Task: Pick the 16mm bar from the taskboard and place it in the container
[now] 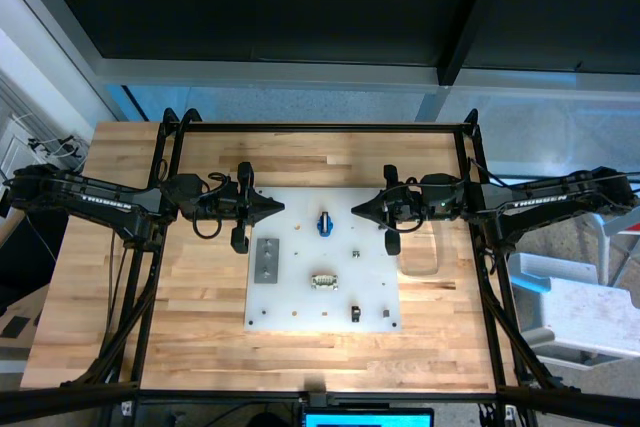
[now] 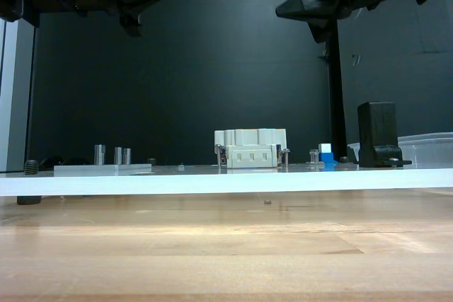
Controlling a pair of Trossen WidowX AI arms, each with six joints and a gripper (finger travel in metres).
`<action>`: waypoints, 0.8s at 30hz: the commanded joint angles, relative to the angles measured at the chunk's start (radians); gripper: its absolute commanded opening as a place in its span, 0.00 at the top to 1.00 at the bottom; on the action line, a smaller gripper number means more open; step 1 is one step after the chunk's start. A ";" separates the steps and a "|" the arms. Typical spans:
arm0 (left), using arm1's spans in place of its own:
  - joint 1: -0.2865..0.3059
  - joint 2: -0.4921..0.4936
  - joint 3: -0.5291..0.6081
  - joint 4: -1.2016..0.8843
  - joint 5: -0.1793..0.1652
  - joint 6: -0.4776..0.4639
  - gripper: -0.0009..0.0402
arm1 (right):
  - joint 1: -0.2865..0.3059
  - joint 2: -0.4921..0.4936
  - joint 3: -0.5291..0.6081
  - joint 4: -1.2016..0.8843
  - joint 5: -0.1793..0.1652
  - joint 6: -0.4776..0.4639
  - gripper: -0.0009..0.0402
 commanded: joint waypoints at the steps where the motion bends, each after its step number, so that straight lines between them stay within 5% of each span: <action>1: 0.000 0.000 0.000 0.000 0.000 0.000 0.98 | 0.000 0.001 0.036 -0.104 0.004 0.011 0.98; 5: 0.000 0.000 0.000 0.000 0.000 0.000 0.98 | 0.000 0.001 0.087 -0.250 0.028 0.018 0.98; 24: 0.000 0.000 0.000 0.000 0.000 0.000 0.98 | 0.001 0.079 0.238 -0.640 0.027 0.055 0.98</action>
